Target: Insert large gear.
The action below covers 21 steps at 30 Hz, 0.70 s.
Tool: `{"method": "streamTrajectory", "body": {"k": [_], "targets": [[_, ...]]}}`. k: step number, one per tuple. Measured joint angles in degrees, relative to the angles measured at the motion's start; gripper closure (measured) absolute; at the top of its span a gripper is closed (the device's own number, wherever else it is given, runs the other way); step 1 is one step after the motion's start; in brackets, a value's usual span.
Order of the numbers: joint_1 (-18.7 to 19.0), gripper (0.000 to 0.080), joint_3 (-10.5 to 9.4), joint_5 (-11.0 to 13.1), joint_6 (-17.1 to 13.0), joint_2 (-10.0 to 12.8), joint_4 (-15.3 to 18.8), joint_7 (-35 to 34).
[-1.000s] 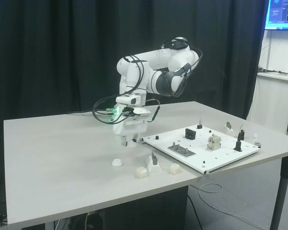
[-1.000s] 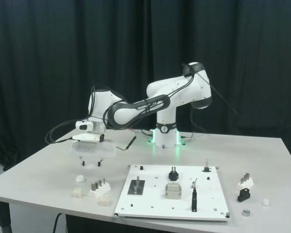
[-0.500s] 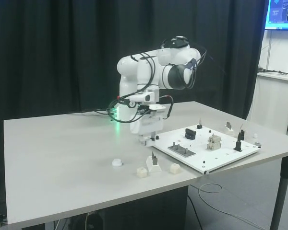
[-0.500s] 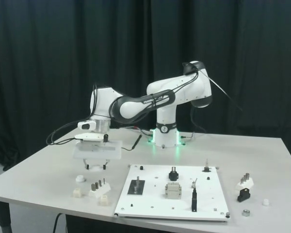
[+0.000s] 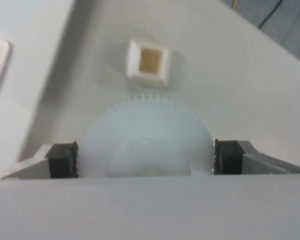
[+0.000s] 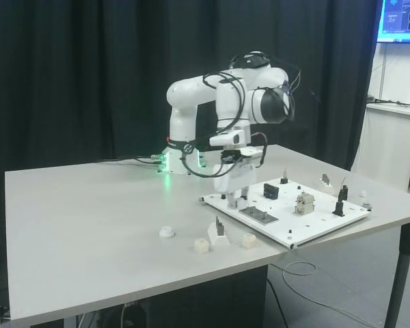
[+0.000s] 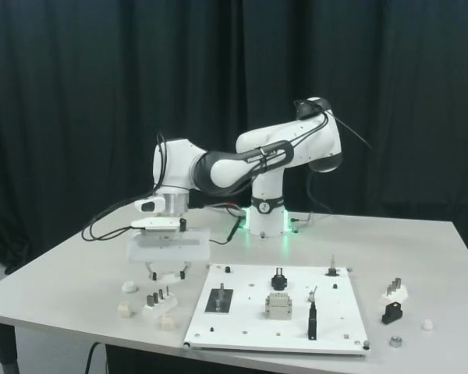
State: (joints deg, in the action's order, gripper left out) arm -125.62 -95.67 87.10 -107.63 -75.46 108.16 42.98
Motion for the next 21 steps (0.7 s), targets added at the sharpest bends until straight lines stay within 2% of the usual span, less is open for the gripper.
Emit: {"method": "streamTrajectory", "body": {"k": [13, 21], "targets": [[0.54, 0.0209, -1.09, -0.27, 1.38, -0.02, -4.22, -3.39], [1.06, 0.0209, -1.87, -2.65, 1.38, -0.04, -6.64, -5.58]]}}
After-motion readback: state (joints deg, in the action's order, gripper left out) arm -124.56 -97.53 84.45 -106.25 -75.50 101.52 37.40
